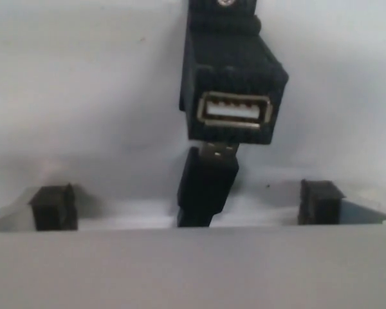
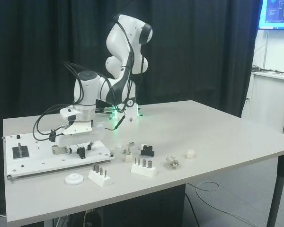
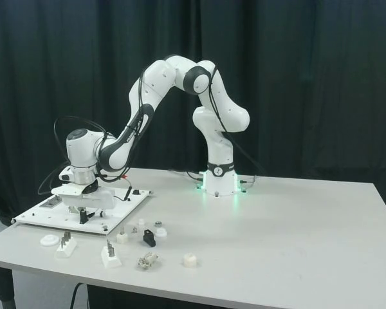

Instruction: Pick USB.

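In the wrist view a black USB plug (image 1: 206, 183) with a metal tip lies just short of a black socket block (image 1: 231, 90), its tip at the socket's mouth. My gripper (image 1: 185, 205) is open, its two black fingertips (image 1: 53, 207) standing one on each side of the plug, well apart from it and touching nothing. In the first room view the gripper (image 2: 79, 144) hangs low over the white board (image 2: 33, 165), right above the black plug (image 2: 81, 151). The second room view shows the gripper (image 3: 83, 207) at the same spot on the board (image 3: 32, 219).
On the table in front of the board lie a white gear (image 2: 73, 178), two white blocks with metal pegs (image 2: 100, 174) (image 2: 143, 166), a black part (image 2: 147, 150), a metal connector (image 2: 172, 162) and a small white cylinder (image 2: 190, 153). Other fixtures (image 2: 20, 150) stand on the board.
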`<control>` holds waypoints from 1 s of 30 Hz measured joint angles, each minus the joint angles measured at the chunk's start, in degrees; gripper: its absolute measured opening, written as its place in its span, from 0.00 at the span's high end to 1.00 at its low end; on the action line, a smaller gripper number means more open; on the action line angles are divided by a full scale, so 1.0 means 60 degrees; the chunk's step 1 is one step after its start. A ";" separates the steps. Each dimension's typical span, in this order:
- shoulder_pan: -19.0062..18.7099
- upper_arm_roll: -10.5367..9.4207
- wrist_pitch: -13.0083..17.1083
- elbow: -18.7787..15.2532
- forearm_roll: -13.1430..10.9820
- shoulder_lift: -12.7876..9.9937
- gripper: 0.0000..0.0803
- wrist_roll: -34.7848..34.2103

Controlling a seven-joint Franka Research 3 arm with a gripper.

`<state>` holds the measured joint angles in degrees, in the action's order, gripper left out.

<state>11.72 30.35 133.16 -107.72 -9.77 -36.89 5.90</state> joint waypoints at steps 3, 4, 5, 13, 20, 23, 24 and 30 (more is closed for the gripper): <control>0.0003 0.0000 0.0000 0.0000 -0.0010 -0.0001 0.14 0.0000; 0.0003 0.0000 0.0000 0.0000 -0.0010 -0.0001 0.14 0.0000; 0.0004 0.0000 0.0000 0.0000 -0.0010 -0.0001 0.14 0.0000; 0.0015 0.0000 0.0000 -0.0001 -0.0039 -0.0014 0.37 0.0000; 0.0029 0.0006 0.0000 -0.0005 -0.0148 -0.0012 0.80 0.0000; 0.0029 0.0010 0.0000 0.0000 -0.0147 -0.0008 0.81 0.0000; 0.0029 0.0013 -0.0002 0.0004 -0.0146 -0.0005 0.81 0.0000; -0.0013 0.0087 -0.0173 0.0049 -0.0038 0.0100 0.81 0.0046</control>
<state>11.64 30.87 132.12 -107.43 -10.00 -36.29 6.17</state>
